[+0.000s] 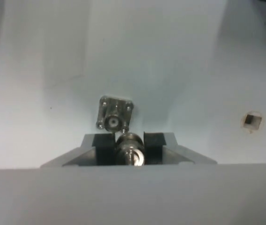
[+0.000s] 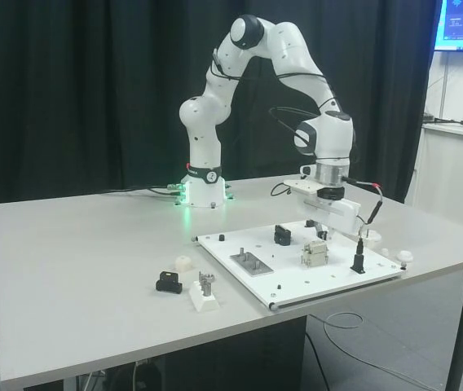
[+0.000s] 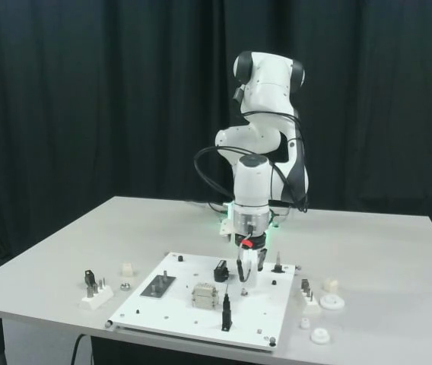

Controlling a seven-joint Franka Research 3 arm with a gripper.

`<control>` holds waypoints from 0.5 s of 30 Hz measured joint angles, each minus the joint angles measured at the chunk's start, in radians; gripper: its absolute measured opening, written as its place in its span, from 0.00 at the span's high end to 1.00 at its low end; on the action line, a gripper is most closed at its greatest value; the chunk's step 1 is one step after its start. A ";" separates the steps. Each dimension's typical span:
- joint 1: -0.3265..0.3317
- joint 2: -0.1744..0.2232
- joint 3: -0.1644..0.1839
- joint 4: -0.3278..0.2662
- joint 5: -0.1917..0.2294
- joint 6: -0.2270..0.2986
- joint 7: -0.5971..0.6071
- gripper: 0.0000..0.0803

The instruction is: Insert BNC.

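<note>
- Only your wrist view shows the gripper [image 1: 129,143] squeezing the shiny metal BNC plug [image 1: 130,149], just beside the square metal socket [image 1: 114,114].
- Your room views show the flat white board [image 2: 297,281], with bare grey table [image 2: 77,244] around its edges.

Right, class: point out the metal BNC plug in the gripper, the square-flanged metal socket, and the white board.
metal BNC plug [image 1: 130,149], wrist view, its barrel.
square-flanged metal socket [image 1: 113,123], wrist view, its round opening.
white board [image 2: 329,281], first room view, bare surface.
</note>
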 joint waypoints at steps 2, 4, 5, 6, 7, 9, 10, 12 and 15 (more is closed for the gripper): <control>0.000 0.000 0.000 0.001 0.000 0.000 0.000 0.85; -0.001 0.000 0.000 0.001 -0.001 0.000 0.000 0.85; -0.001 0.000 0.000 0.002 -0.002 0.000 0.000 0.85; -0.001 0.000 -0.001 0.002 -0.003 0.000 -0.001 0.85; -0.002 0.000 -0.001 0.003 -0.004 0.000 -0.001 0.85; -0.003 0.000 -0.002 0.004 -0.007 0.000 -0.001 0.85; -0.003 0.000 -0.003 0.004 -0.008 0.000 -0.002 0.85; -0.005 0.000 -0.004 0.005 -0.010 0.000 -0.003 0.85; -0.008 0.000 -0.004 0.006 -0.018 0.000 -0.003 0.85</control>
